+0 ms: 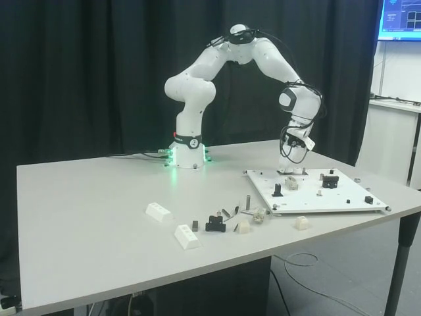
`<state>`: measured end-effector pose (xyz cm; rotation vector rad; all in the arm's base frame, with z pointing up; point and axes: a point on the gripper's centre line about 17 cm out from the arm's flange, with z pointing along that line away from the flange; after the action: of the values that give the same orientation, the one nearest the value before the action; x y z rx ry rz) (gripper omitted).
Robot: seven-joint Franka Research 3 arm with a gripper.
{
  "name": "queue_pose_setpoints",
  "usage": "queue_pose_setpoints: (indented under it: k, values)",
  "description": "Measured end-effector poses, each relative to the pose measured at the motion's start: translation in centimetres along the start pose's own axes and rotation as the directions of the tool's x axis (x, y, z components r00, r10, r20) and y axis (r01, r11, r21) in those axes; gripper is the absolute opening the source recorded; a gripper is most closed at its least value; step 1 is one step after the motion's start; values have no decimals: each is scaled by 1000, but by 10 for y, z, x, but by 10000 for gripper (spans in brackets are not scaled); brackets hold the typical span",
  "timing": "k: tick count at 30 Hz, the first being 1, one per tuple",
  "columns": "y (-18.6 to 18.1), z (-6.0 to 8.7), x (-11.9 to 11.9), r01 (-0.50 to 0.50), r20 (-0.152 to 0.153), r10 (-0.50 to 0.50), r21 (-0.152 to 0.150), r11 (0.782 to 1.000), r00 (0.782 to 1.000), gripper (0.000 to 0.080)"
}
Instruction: Remove large gear.
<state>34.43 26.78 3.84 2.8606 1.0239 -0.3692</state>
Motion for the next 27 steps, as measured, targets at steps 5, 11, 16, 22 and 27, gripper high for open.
queue_pose_setpoints:
  k: [5, 11, 16, 22, 27]
  values:
    - [0, -1, 0, -1, 1, 1, 2, 1000, 1000, 597]
    - [0, -2, -1, -3, 2, 3, 6, 1000, 1000, 597]
    - [0, -5, -1, -7, 3, 7, 12, 1000, 1000, 597]
    - [1, -16, -3, -14, 0, 14, 23, 1000, 1000, 597]
    - [2, -29, -6, -17, 3, 17, 27, 999, 1000, 597]
